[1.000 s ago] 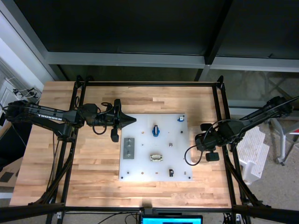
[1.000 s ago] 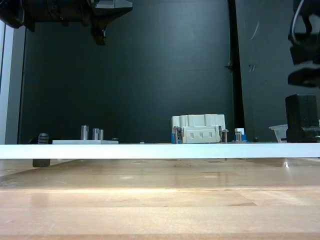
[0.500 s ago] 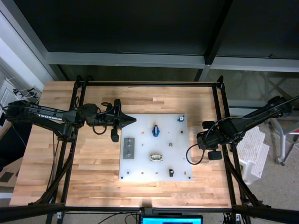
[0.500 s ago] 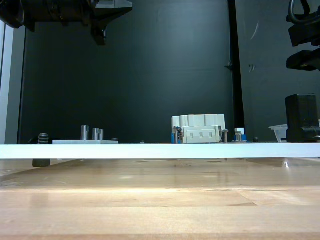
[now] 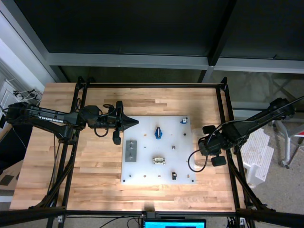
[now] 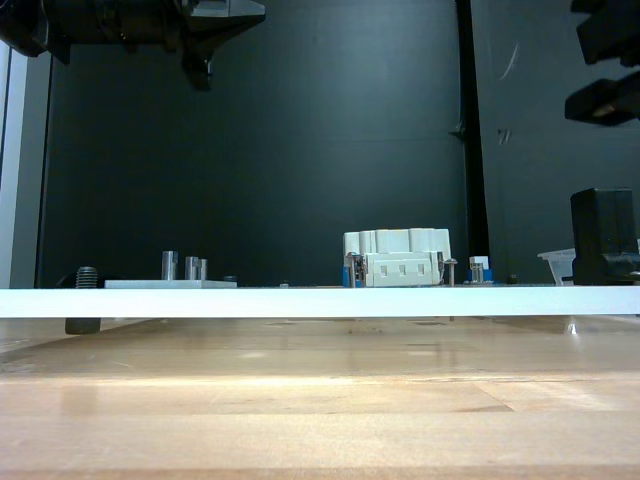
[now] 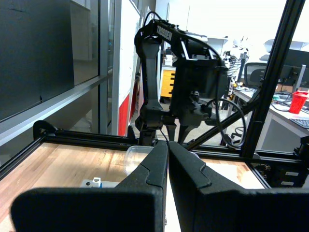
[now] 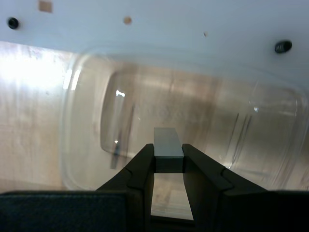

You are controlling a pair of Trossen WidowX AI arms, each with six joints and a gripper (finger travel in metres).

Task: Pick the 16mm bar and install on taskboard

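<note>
The 16mm bar [image 8: 168, 145] is a grey rectangular block held between the fingers [image 8: 141, 166] of my right gripper [image 8: 168, 155], which is shut on it. It hangs above a clear plastic tub [image 8: 91, 121], clear of the board. In the high view my right gripper [image 5: 212, 151] hovers just off the white taskboard's [image 5: 142, 178] right edge, where the bar itself is hidden. It is high up in the low view [image 6: 607, 62]. My left gripper [image 5: 135, 122] is shut and empty at the board's far left corner, well above it [image 6: 222, 18], its fingers [image 7: 157, 159] pressed together.
The board carries a grey plate with pegs [image 5: 130, 152], a blue part [image 5: 158, 133], a beige connector [image 5: 159, 161] and a small black block [image 5: 174, 176]. The clear tub [image 5: 198, 161] rests on the wood beside the board's right edge. Black frame rails border the table.
My right gripper has risen with the bar in it, climbing in the low view. The left arm has not moved.
</note>
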